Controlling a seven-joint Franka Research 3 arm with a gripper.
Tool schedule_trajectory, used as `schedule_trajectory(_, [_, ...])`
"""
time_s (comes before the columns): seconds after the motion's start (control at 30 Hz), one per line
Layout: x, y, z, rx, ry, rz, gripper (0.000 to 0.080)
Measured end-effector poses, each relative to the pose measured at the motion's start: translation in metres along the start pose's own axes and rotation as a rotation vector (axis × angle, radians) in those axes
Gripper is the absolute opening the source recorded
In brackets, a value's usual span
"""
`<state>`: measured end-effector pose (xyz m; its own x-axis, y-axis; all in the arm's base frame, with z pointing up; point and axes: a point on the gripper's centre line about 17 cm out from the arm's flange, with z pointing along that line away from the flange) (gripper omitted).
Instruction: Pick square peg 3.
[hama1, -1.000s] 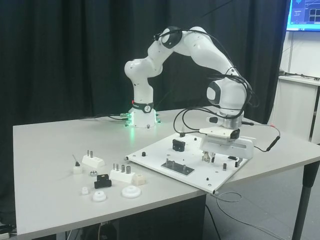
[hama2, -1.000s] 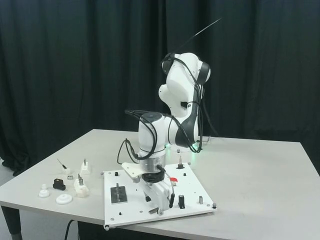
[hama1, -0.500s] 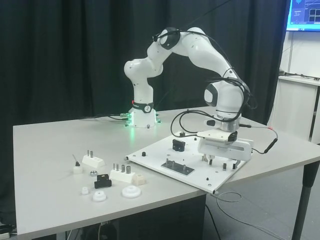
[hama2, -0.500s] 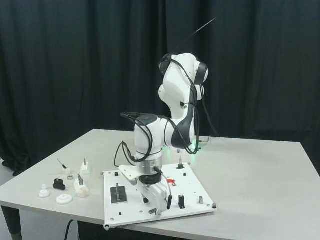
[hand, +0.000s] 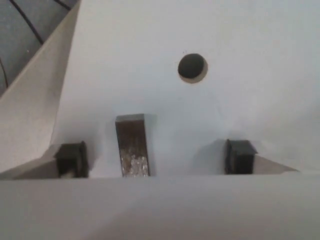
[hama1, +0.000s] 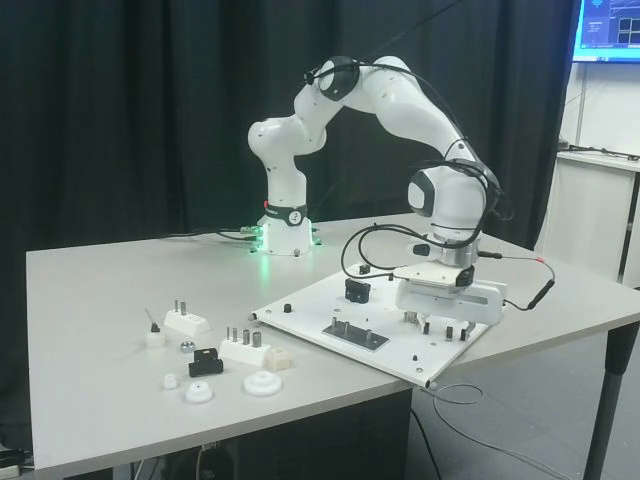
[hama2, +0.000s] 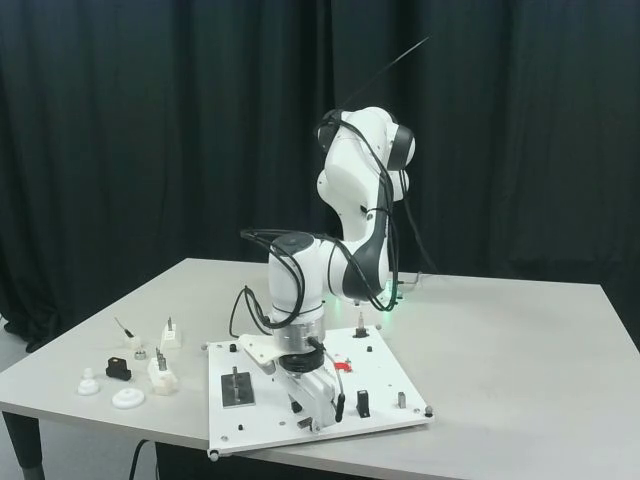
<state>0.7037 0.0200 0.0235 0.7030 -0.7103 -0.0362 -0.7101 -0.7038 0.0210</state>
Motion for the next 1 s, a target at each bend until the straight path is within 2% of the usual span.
schedule_trajectory(0.1, [-0.001, 0.0, 0.0, 0.0, -0.001, -0.001, 0.08])
schedule_trajectory(0.13, [-0.001, -0.001, 0.0, 0.0, -0.001, -0.001, 0.0496])
schedule_trajectory(0.27, [-0.002, -0.001, 0.0, 0.001, -0.003, -0.002, 0.0496])
schedule_trajectory(0.3, [-0.002, -0.002, 0.001, 0.001, -0.004, -0.002, 0.0334])
schedule_trajectory(0.5, [-0.004, -0.004, 0.0, 0.004, -0.006, 0.0, 0.0334])
schedule_trajectory(0.53, [-0.005, -0.004, 0.0, 0.005, -0.006, 0.002, 0.0156])
schedule_trajectory(0.67, [-0.005, -0.007, -0.001, 0.008, -0.005, 0.006, 0.0156])
schedule_trajectory(0.7, [-0.005, -0.008, -0.002, 0.01, -0.004, 0.005, 0.0111])
schedule_trajectory(1.0, [-0.004, -0.019, -0.022, 0.014, -0.012, 0.004, 0.0111])
